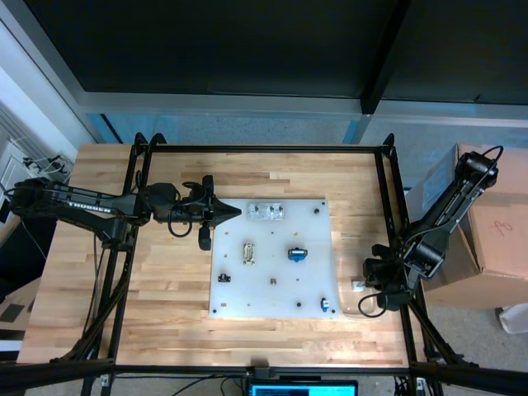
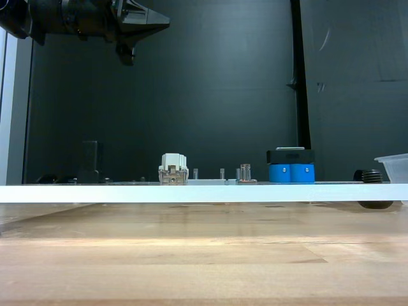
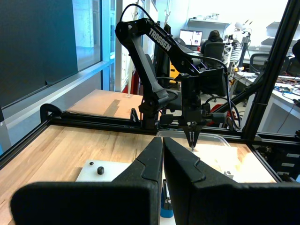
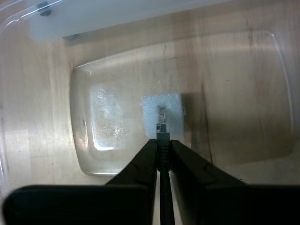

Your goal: Pick the RJ45 connector and install on the taskboard

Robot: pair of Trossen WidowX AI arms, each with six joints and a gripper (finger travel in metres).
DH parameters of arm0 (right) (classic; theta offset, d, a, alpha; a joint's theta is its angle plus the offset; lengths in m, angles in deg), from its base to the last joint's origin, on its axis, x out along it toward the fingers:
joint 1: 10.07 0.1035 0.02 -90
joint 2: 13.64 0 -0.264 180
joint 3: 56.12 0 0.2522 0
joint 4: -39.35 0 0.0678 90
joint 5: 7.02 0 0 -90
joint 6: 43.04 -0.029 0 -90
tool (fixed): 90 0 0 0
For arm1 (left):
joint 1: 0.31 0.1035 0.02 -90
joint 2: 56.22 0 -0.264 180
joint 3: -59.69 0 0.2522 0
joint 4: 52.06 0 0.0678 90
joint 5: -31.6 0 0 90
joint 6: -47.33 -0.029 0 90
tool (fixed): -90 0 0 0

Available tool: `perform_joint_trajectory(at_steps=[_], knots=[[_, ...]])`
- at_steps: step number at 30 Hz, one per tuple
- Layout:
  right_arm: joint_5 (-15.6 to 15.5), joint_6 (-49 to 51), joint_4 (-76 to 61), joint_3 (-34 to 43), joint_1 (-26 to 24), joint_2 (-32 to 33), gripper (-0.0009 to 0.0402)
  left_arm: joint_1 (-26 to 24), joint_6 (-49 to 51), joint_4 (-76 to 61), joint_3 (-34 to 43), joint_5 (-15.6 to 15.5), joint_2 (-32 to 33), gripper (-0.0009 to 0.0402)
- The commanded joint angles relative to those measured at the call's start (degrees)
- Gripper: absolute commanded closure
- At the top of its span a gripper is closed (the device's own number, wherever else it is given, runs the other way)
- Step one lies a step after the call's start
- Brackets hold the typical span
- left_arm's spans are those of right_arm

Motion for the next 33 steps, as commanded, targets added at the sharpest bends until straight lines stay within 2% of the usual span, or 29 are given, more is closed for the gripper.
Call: perform_joint_trajectory(at_steps=[1,10,16,19,25,28,31,33], knots=[[-0.11,0.15,-0.55,1.22,-0.04,0.00,0.0387,0.00,0.00,0.00,0.02,0.00,0.00,0.0393],[-0.44,0.15,-10.12,9.01,-0.83,0.00,0.0394,0.00,0.00,0.00,0.02,0.00,0.00,0.0393],[-7.30,4.66,-14.40,15.17,-5.22,2.80,0.0393,0.02,0.00,0.00,0.02,0.00,0.00,0.0393],[-10.10,8.63,-16.00,18.43,-7.72,6.36,0.0393,0.00,0.00,0.00,0.02,0.00,0.00,0.0393],[-16.50,16.87,-20.81,27.34,-14.08,17.40,0.0393,0.00,0.00,0.00,0.02,0.00,0.00,0.0392],[-16.90,19.85,-23.63,32.92,-16.55,23.08,0.0393,0.02,0.00,0.00,0.02,0.00,0.00,0.0393],[-19.63,23.54,-25.79,38.62,-18.97,28.22,0.0393,0.00,0.00,0.00,0.02,0.00,0.00,0.0393],[-19.87,25.46,-27.39,42.27,-20.33,31.12,0.0393,0.02,0.00,0.00,0.02,0.00,0.00,0.0393]])
